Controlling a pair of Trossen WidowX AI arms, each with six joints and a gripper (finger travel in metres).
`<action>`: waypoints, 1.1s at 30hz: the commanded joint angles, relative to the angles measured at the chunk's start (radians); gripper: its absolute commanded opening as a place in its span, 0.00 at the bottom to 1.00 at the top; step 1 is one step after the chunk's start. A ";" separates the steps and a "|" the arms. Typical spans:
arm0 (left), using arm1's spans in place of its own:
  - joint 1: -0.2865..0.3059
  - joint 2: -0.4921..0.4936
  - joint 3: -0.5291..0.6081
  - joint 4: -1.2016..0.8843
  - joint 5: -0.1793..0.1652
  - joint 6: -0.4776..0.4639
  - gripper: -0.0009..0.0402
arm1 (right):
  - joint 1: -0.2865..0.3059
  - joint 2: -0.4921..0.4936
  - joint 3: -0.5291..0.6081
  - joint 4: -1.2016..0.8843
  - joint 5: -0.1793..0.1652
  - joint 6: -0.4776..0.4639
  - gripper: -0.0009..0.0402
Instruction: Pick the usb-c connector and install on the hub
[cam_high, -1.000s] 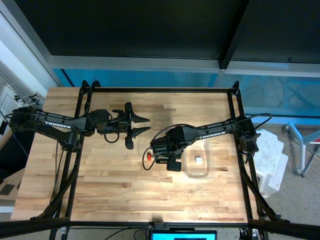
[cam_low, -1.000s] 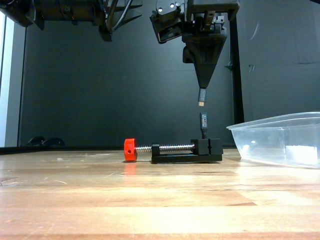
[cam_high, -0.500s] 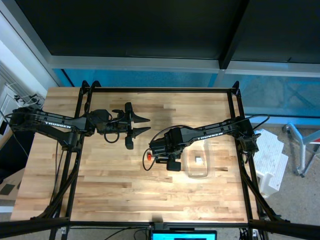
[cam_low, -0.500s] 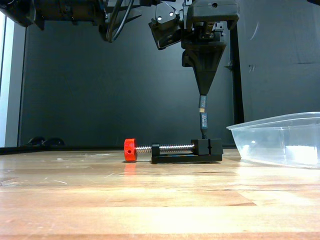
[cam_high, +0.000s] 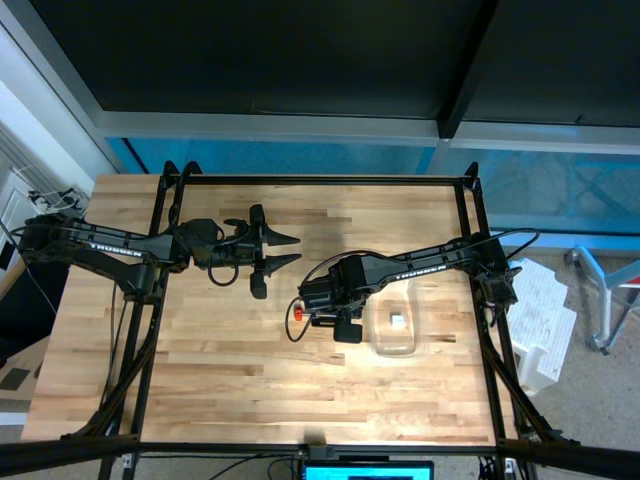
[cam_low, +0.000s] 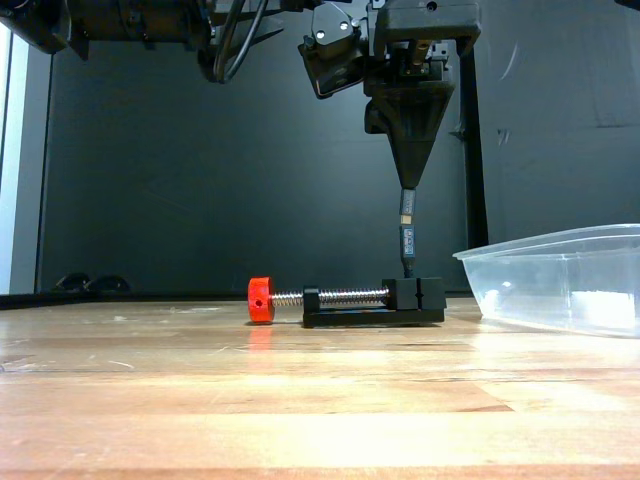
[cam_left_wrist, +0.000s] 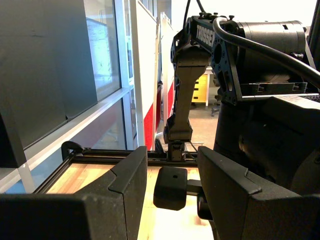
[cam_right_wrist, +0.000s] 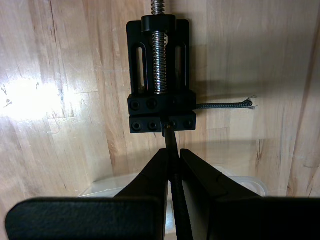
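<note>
The hub (cam_low: 345, 300) is a small black block lying on the table, with a threaded screw and a red-orange knob (cam_low: 260, 299) at its left end. A short dark piece (cam_low: 407, 245) stands upright in its right end. My right gripper (cam_low: 406, 186) points straight down above it, shut on the usb-c connector (cam_low: 405, 212), whose pale tip meets the top of the upright piece. In the right wrist view the gripper (cam_right_wrist: 171, 152) pinches the connector (cam_right_wrist: 170, 134) right over the hub (cam_right_wrist: 160, 107). My left gripper (cam_high: 290, 250) hangs open and empty at the table's back left.
A clear plastic tray (cam_low: 560, 275) sits just right of the hub, with a small white piece (cam_high: 398, 320) inside. A frayed cord (cam_right_wrist: 225, 105) sticks out from the hub's side. Black frame bars (cam_high: 155, 300) run along the table's edges.
My right gripper has come down with the usb-c connector, closing the gap to the upright piece in the hub. The left arm has not moved.
</note>
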 joint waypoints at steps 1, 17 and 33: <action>0.000 0.000 0.000 0.000 0.000 0.000 0.35 | 0.001 -0.001 0.000 0.003 -0.014 0.000 0.02; 0.000 0.000 0.000 0.000 0.000 0.000 0.35 | 0.000 -0.001 -0.003 0.006 -0.002 -0.004 0.02; 0.000 0.000 0.000 0.000 0.000 0.000 0.35 | 0.000 0.003 -0.010 0.005 -0.006 -0.011 0.02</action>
